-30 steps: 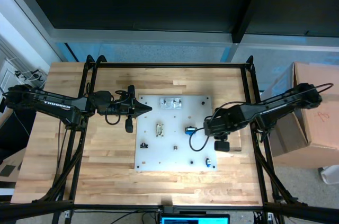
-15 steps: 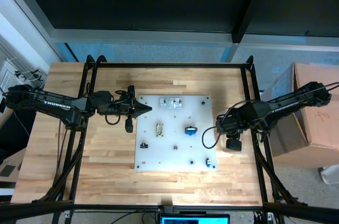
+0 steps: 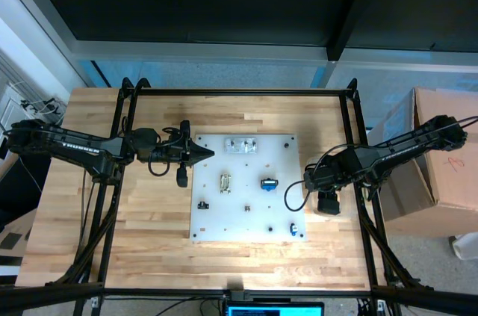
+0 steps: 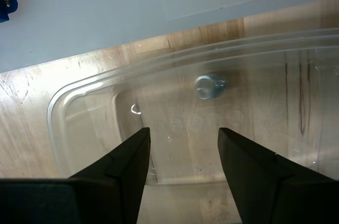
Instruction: Unfasten the M12 nut and place it in the container
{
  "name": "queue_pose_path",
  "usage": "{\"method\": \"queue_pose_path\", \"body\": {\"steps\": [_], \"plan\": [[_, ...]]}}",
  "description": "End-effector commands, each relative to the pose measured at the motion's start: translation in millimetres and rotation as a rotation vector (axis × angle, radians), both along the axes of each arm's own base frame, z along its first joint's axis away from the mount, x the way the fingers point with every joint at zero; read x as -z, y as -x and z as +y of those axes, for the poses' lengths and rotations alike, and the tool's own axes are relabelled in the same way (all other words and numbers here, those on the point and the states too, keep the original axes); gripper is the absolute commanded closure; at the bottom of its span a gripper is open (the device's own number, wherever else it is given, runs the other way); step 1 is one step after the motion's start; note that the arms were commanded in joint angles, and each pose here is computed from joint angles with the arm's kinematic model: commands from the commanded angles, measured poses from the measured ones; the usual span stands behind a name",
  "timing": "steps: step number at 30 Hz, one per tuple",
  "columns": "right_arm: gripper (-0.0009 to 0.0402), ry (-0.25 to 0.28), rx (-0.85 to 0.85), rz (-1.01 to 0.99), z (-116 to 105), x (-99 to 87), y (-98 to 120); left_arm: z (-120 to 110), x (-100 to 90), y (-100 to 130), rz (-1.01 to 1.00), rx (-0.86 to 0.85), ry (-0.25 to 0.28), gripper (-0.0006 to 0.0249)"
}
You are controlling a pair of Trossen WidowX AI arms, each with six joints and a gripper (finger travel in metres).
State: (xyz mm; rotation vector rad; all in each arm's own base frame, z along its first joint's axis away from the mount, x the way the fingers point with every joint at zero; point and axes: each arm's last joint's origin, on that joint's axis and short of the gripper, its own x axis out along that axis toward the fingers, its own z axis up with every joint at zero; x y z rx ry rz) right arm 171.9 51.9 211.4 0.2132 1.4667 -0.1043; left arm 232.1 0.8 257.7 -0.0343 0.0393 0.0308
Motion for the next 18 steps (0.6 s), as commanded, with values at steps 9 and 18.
{"method": "queue_pose_path", "body": {"steps": [9, 18], "plan": [[0.0250, 0.005, 0.009, -0.025, 0.8, -16.7, -4.3, 0.0, 0.1, -0.1, 0.000, 0.000, 0.000, 0.0243], [0.0371, 0.037, -0.020, -0.210, -10.0, -68.9, -21.4, 0.1, 0.0, -0.1, 0.000, 0.000, 0.000, 0.0243]]}}
